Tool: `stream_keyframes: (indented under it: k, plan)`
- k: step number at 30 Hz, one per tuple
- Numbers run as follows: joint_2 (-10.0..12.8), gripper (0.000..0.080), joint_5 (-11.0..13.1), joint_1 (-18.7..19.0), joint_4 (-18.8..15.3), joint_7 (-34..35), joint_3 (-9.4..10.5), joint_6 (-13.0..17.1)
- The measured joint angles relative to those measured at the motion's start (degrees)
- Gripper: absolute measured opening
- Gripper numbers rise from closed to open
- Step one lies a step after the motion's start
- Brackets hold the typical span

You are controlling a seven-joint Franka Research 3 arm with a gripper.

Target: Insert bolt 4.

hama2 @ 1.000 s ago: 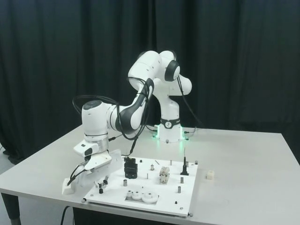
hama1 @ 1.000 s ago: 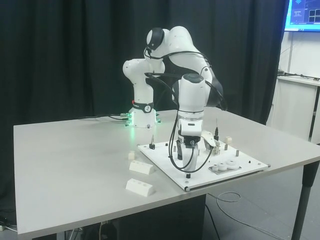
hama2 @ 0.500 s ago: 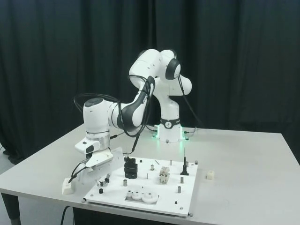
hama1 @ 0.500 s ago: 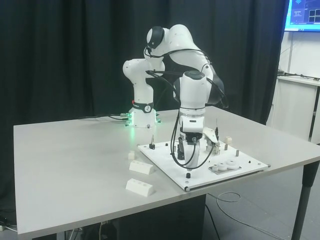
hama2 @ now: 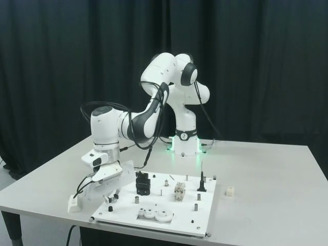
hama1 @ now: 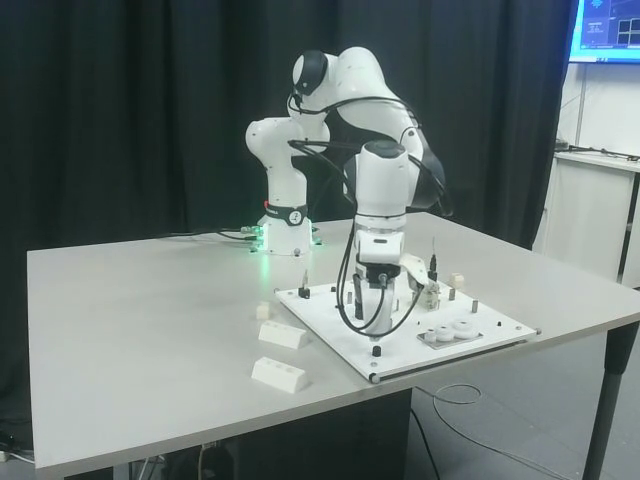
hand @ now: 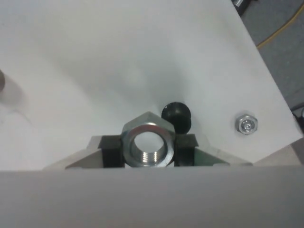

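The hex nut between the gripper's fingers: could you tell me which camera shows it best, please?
The wrist view: the hex nut fills the centre, its threaded bore open to the camera, black fingers clamping its sides above the white board. In both room views the gripper shows only small, and the nut cannot be made out.

White robot arm with black joint caps; white assembly board; grey table; black curtain; green light at arm base; black bolt head; grey hex nut.
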Motion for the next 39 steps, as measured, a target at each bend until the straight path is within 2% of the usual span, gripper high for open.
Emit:
stream_keyframes:
  k: [31,39]
  plan:
    - [0.07,0.0225,0.00,0.02,-2.32,1.14,0.66,4.41]
    - [0.16,0.0225,0.00,0.15,-2.38,1.33,0.72,4.65]
